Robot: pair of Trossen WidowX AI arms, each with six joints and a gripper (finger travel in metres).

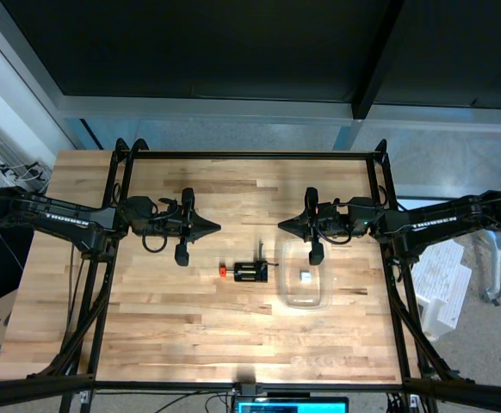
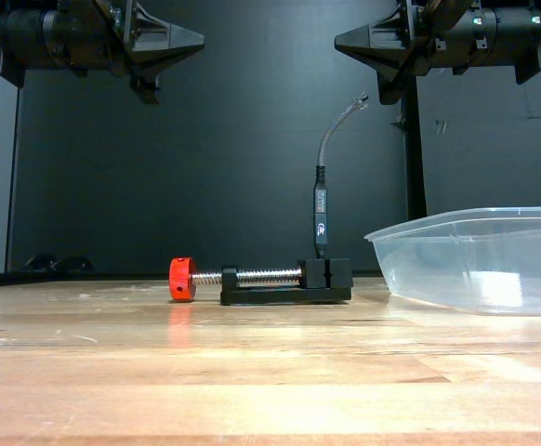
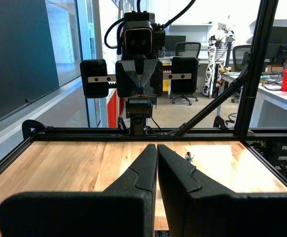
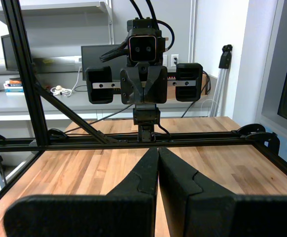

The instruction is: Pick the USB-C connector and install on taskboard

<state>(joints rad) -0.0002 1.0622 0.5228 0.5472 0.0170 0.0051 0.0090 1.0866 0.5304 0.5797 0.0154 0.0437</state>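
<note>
I see both grippers hanging high above the bench [image 1: 147, 327], tips pointing at each other over the taskboard [image 1: 250, 273]. The left gripper [image 1: 217, 228] is beyond the taskboard's orange-red knob [image 1: 223, 271] end, fingers pressed together, holding nothing. The right gripper [image 1: 281, 226] is beyond the taskboard's other end, also closed and empty. The USB-C connector [image 2: 319, 216] stands upright, seated in the taskboard at the end away from the knob, with its tail curving up and to the right. A clear tray [image 1: 295, 301] sits just right of the taskboard, not touching it, with a small whitish piece [image 1: 305, 276] inside.
</note>
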